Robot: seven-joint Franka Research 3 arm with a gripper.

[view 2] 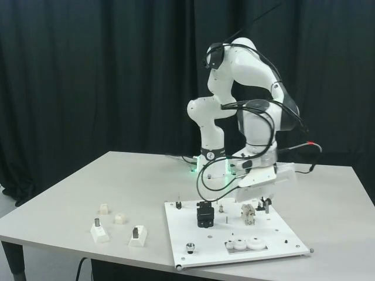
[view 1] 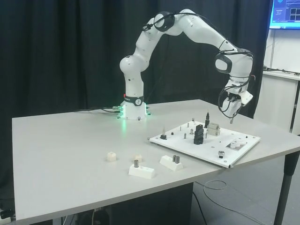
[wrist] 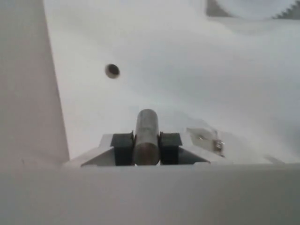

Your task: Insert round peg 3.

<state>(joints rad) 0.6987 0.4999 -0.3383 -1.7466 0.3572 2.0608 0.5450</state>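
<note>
- Wrist view: the gripper (wrist: 146,148) is seen closed on a round peg (wrist: 146,136) — the grey cylinder is clamped between both black pads (wrist: 123,148), above the white board (wrist: 197,79), with a small hole (wrist: 112,71) near it.
- First room view: the gripper (view 1: 231,116) is held above the board's (view 1: 206,143) far edge, clear of its surface.
- Second room view: the peg (view 2: 266,205) is carried upright just above the board (view 2: 234,234) — beside a small white block (view 2: 248,215).
</note>
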